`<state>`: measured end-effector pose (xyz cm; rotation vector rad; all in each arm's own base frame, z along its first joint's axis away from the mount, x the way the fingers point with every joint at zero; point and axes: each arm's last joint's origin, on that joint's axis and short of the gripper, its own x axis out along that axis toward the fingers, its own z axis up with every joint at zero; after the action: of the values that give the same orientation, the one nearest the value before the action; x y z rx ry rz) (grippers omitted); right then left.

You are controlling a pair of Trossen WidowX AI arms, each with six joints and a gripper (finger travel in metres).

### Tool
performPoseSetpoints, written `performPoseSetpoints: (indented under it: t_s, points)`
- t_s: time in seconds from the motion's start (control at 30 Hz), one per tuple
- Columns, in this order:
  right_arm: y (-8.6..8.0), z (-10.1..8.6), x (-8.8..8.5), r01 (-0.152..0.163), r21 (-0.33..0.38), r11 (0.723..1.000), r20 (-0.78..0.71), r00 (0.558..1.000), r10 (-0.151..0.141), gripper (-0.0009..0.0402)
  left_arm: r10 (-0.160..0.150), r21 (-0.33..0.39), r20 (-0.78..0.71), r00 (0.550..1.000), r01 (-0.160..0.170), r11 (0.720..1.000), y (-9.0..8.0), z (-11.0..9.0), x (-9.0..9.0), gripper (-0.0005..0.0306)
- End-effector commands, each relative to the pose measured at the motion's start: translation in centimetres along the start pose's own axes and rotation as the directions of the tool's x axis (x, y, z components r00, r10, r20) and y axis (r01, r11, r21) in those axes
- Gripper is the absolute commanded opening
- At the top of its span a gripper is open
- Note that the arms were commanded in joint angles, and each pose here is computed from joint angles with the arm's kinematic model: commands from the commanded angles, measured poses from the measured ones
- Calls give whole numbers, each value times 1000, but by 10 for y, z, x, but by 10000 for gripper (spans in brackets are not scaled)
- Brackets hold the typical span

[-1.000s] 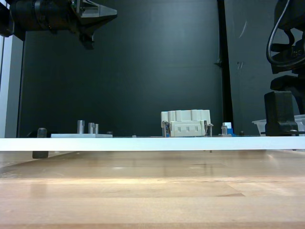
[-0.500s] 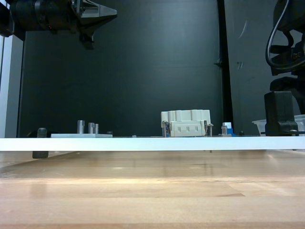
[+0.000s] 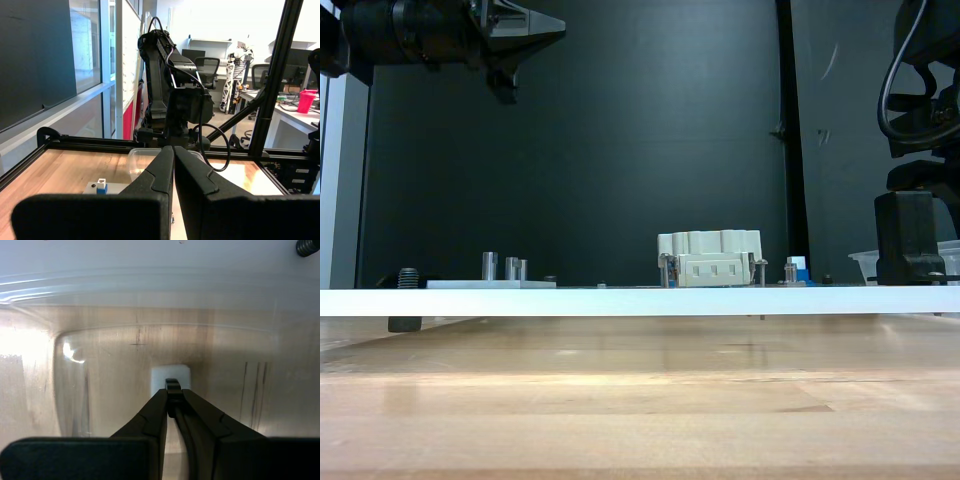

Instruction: Pick the USB connector and install on taskboard

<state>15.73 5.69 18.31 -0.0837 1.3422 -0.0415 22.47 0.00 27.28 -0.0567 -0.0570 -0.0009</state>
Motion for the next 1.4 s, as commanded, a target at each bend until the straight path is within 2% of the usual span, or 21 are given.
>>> performPoseSetpoints:
  t_s: [0.03,0.1,0.37,0.43,0.8,0.87,1.2,1.4]
  points:
    - [0,0,0,0,1,1000,2,1000,0,9,0,0,0,1000,0,1000,0,0,0,0]
    - [0,0,0,0,1,1000,2,1000,0,-2,0,0,0,1000,0,1000,0,0,0,0]
    - [-1,-1,-3,-5,5,1000,18,1000,5,0,0,0,0,1000,0,1000,0,0,0,0]
    - [-2,-2,-5,0,10,1000,27,1000,-1,0,0,0,0,1000,0,1000,0,0,0,0]
    - [-4,-9,-7,-10,53,999,78,997,6,0,0,0,0,1000,0,1000,0,0,0,0]
    - [-4,-10,-8,-1,60,998,90,996,-5,0,0,0,0,1000,0,1000,0,0,0,0]
    - [-4,-16,-9,-26,74,997,138,990,16,0,0,0,0,1000,0,1000,0,0,0,0]
    - [-4,-17,-10,-32,74,997,146,989,21,0,0,0,0,1000,0,1000,0,0,0,0]
